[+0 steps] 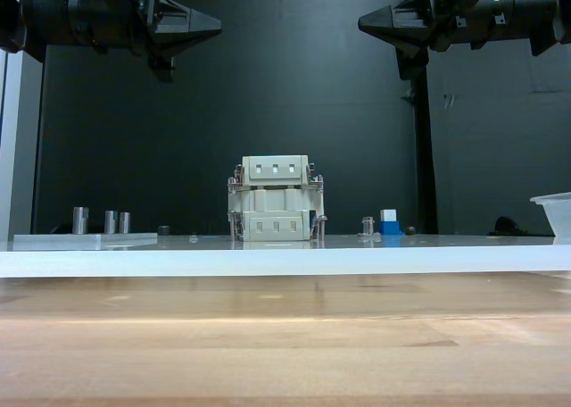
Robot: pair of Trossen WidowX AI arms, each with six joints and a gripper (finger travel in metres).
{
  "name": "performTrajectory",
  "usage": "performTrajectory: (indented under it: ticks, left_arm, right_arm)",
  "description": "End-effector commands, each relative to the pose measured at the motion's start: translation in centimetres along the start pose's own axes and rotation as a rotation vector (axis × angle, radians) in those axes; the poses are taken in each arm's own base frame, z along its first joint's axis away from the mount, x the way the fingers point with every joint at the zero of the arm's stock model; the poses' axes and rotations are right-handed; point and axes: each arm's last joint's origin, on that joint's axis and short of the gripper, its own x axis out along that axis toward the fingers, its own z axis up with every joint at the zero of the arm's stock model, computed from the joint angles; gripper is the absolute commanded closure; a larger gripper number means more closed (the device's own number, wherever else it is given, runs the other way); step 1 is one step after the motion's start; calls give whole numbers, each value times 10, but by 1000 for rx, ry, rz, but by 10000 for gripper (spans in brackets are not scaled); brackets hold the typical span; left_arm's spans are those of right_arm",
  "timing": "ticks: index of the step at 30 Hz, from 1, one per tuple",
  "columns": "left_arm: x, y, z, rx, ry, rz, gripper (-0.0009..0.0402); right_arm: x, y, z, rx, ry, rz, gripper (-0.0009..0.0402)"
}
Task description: Remove the HAN10-E connector and place it in the container
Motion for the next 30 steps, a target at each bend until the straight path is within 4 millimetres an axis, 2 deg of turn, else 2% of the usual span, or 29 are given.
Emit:
performTrajectory:
  ticks: [1,10,24,27,30]
  left_arm:
    - [0,0,0,0,0,0,393]
    - [0,0,0,0,0,1,393]
    - [0,0,0,0,0,1,393]
    - [0,0,0,0,0,1,393]
    - [0,0,0,0,0,1,393]
  right_arm:
    - [0,0,0,1,0,1,393]
    - [0,0,0,5,0,1,393]
    - [0,1,1,104,-6,4,393]
    - [0,1,4,97,-26,10,393]
    - [4,2,16,58,11,8,393]
